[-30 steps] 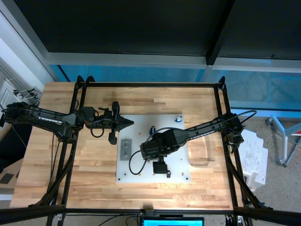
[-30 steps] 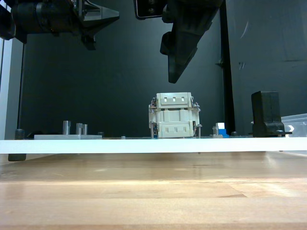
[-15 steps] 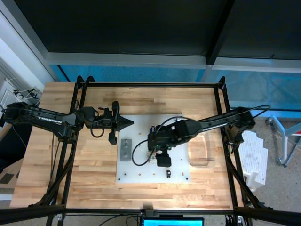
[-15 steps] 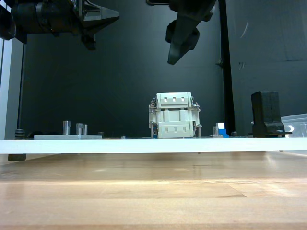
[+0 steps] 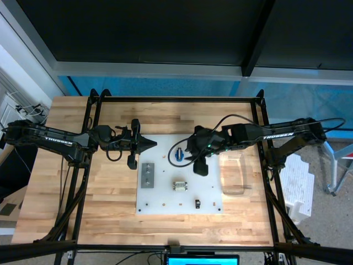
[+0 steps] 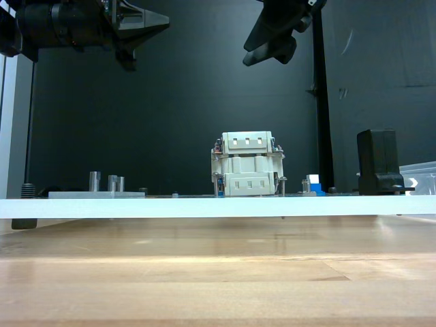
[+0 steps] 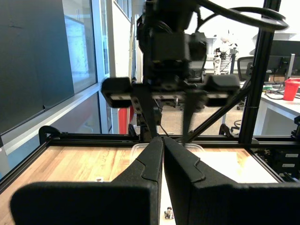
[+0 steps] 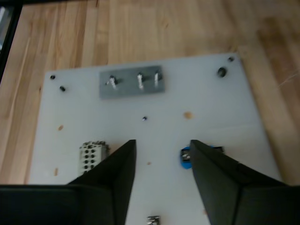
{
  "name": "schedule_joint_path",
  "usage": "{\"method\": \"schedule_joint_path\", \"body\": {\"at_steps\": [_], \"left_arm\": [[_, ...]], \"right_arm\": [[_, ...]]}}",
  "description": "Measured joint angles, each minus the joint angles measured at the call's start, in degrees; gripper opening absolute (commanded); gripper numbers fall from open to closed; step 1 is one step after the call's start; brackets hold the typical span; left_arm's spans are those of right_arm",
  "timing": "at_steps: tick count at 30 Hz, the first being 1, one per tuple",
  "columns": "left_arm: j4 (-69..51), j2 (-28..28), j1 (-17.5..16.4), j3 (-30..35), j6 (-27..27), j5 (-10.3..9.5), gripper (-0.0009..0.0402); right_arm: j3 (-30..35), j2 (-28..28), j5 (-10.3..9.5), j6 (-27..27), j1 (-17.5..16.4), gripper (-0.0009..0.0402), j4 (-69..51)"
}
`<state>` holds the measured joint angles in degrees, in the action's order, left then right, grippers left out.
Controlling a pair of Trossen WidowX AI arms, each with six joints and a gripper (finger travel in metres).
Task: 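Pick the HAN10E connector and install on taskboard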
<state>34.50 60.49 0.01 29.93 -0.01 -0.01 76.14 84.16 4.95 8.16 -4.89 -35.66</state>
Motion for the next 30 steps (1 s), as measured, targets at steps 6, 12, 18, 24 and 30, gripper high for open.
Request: {"method": "schedule_joint_path", "body": {"at_steps": [6,12,18,24,30], "left_arm": [[0.0,0.0,0.0,0.0,0.0,0.00,0.0001],[0.0,0.0,0.0,0.0,0.0,-0.02,0.0001],[0.0,0.0,0.0,0.0,0.0,0.00,0.0001],[0.0,0.0,0.0,0.0,0.0,0.00,0.0001],[0.0,0.0,0.0,0.0,0.0,0.00,0.0001]], "right_arm": [[-5.2,-5.7,-0.81,-2.6,3.1,0.0023,7.0],[-12.5,-10.2,-7.37,-3.4,6.7,0.0005,19.0],[-18.9,-12.7,-7.78,-3.5,7.6,-0.0001,32.0],[-23.0,-13.7,-7.54,-3.6,7.5,0.0000,42.0],[-26.8,-13.8,-6.21,-4.1,7.2,0.0000,51.2]]}}
